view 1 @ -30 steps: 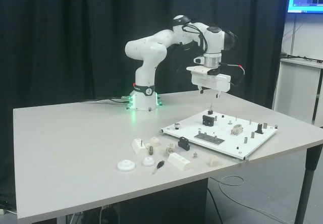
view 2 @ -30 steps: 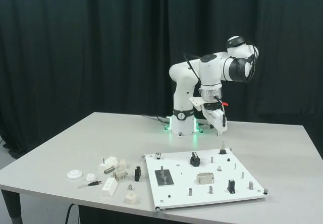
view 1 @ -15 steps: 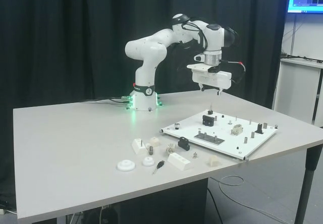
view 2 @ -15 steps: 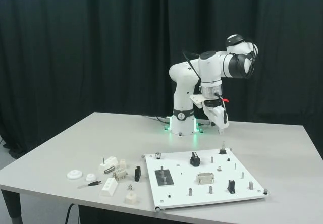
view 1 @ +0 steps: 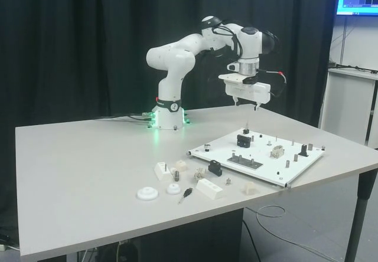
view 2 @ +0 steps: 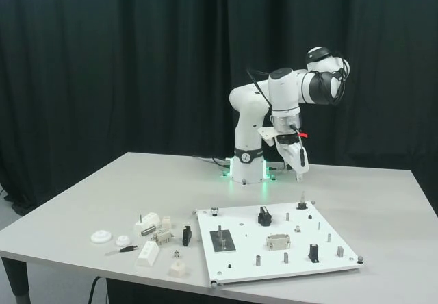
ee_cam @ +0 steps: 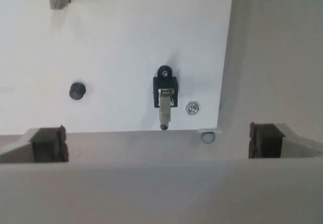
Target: Remove Ethernet.
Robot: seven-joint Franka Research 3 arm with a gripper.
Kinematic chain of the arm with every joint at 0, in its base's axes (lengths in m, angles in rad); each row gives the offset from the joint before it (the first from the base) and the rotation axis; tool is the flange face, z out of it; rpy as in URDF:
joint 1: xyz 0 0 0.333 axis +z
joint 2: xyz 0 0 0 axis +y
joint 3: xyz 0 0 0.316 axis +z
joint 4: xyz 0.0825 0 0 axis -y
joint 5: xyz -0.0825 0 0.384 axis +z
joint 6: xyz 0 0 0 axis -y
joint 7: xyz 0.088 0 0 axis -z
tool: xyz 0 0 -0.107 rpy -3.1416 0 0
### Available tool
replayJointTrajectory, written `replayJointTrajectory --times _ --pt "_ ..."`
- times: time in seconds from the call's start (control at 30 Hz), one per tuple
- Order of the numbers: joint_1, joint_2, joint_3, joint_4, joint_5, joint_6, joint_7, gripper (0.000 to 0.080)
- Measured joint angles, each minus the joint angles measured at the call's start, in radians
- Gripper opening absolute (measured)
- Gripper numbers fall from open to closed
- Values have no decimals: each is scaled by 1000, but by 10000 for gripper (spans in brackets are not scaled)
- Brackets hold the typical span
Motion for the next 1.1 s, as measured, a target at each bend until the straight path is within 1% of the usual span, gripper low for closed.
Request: replayJointTrajectory --times 0.43,0.73,1.1 --pt "-1 4 -1 -1 -4 0 3 800" --pt "-4 6 0 -4 -6 10 76 800" --pt "-1 6 14 -4 -3 16 86 800"
